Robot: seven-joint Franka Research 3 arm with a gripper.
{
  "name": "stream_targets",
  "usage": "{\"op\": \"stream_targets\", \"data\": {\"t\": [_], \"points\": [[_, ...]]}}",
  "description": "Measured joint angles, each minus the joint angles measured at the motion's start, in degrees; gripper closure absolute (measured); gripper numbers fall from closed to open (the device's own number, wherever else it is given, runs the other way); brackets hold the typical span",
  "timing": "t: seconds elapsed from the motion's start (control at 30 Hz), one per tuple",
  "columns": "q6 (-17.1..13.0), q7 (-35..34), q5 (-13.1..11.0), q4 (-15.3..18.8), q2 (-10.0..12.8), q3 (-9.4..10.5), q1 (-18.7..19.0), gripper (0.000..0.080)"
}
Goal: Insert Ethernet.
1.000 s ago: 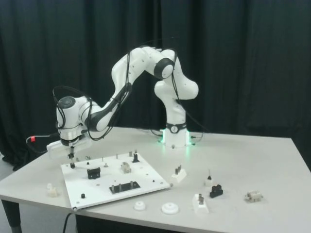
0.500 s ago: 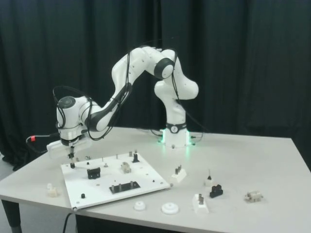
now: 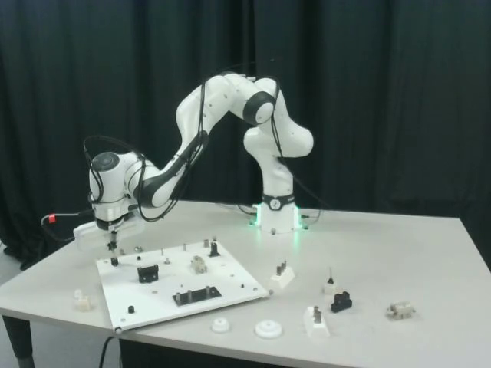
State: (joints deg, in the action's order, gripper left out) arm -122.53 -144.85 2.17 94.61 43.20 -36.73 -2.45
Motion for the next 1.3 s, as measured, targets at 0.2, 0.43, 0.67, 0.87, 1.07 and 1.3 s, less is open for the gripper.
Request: {"op": "stream_targets", "data": {"t": [0.2, 0.43, 0.67, 0.87, 1.07, 1.3], "points": [[-0.3, 0.0, 0.0, 0.1, 0.0, 0.0, 0.0, 0.0737], [-1.1, 0.1, 0.0, 0.4, 0.0, -0.04, 0.0, 0.0737], [-1.5, 0.1, 0.0, 0.5, 0.0, -0.06, 0.1, 0.0737], [-1.7, 0.1, -0.8, 0.8, 0.0, -0.13, 0.2, 0.0737], [-1.7, 0.2, -1.8, 1.0, 0.0, -0.52, 0.6, 0.0737], [-1.8, 0.2, -2.0, 1.3, 0.0, -0.67, 0.7, 0.0737]]}}
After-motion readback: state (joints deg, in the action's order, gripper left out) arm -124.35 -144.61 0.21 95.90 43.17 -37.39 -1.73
